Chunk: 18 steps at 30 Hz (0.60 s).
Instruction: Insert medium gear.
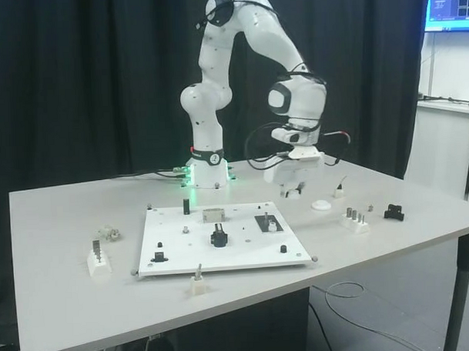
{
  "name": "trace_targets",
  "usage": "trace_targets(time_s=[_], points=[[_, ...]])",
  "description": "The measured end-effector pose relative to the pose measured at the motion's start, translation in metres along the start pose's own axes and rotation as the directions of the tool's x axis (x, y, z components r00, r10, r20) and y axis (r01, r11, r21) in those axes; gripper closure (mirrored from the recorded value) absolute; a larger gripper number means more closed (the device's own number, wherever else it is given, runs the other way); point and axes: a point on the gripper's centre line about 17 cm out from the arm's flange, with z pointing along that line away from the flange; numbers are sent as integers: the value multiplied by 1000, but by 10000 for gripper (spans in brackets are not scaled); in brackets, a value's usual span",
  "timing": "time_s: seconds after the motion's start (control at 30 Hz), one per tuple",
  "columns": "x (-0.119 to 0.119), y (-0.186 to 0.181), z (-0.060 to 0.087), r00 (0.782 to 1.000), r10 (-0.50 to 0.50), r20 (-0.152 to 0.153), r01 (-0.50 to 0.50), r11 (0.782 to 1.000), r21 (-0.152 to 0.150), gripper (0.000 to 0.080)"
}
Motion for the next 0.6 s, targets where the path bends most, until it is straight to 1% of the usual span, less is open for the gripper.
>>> trace_targets(time_s=[0.2,0.37,0.6], points=[[-3,14,8,1000,1,-23,0,1000,31,404],[-5,25,12,999,5,-35,-3,999,52,404],[-6,37,15,999,18,-45,-14,997,74,404]])
